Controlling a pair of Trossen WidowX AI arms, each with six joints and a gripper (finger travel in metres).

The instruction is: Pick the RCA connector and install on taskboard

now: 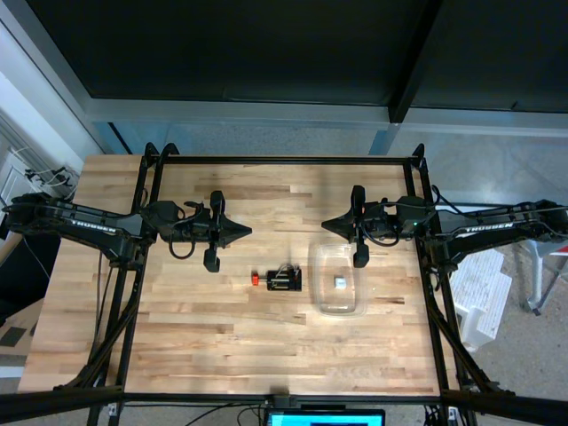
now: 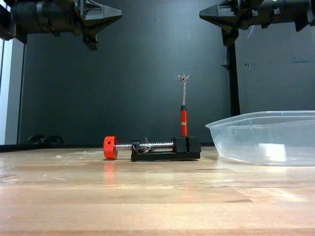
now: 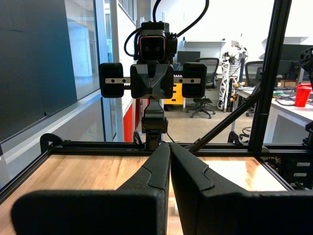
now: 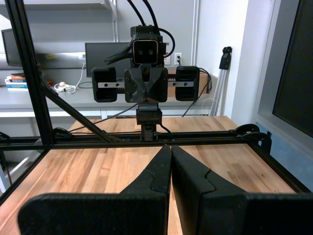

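**A:** What's on the bench?

**B:** Wood table [image 1: 222,337], with both grippers hanging above it. In the high view the left gripper [image 1: 244,232] is left of frame centre and the right gripper [image 1: 327,225] is right of centre. Their tips point at each other, well apart. Both sets of jaws are pressed together with nothing in them. The wrist views show them meeting along a seam.

**A:** Parts?

**B:** Clear plastic tray [image 1: 353,302], right of centre and below the right gripper in the frame. The taskboard [image 1: 284,281] is near it, about dead centre, with the red knob [image 1: 255,279] on its left end. The low view shows a red-and-silver sprung post [image 2: 183,105] standing upright on the block. There's a small whitish square piece [image 1: 339,283] in the tray.

**A:** And the RCA connector?

**B:** Can't pick it out. I don't see it on the bare wood. If it's in the tray or on the block, it's too small to tell.

**A:** Handling?

**B:** My guess is light, stiff metal, round and slick, so likely to roll or squirt out of the pads. Pinch across the barrel mid-length and leave the pin end free for the socket. The jaws must open first. The right gripper is nearer the tray.
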